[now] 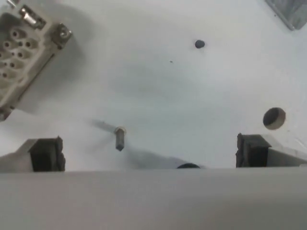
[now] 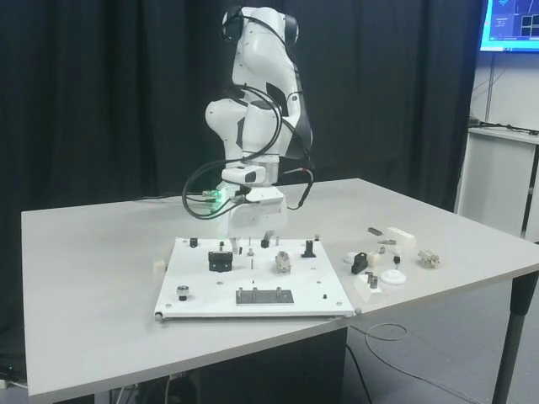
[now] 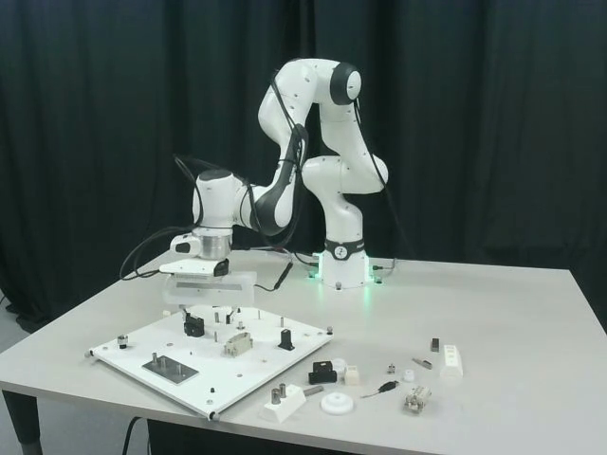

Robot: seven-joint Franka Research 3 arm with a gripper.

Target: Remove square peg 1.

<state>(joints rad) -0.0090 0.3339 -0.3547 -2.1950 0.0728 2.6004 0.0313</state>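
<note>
The peg is standing on the white board, directly under your gripper and inside the gap between its two fingers. It is sitting nearer one finger than the other and touching neither. It is thin, with a wider head on top, and it is leaning slightly in the wrist view; you cannot tell from here whether its section is square.

Your gripper is spread wide and holding nothing. The black pads are hanging above the board on either side of the peg, well apart from it.

A multi-pin connector is lying on the board beyond the finger nearer the peg. A round hole is showing in the board just past the other finger, and a small black screw is sitting further out ahead of the gripper.

In the room views the white arm is reaching down over the far edge of the board, with the gripper pointing straight down. A black block is standing near the gripper, and a grey plate is lying well away from it, at the board's near edge. The board is resting on the grey desk. Loose parts are lying on the desk well away from the gripper, off the board. A green light is glowing at the arm's base.
</note>
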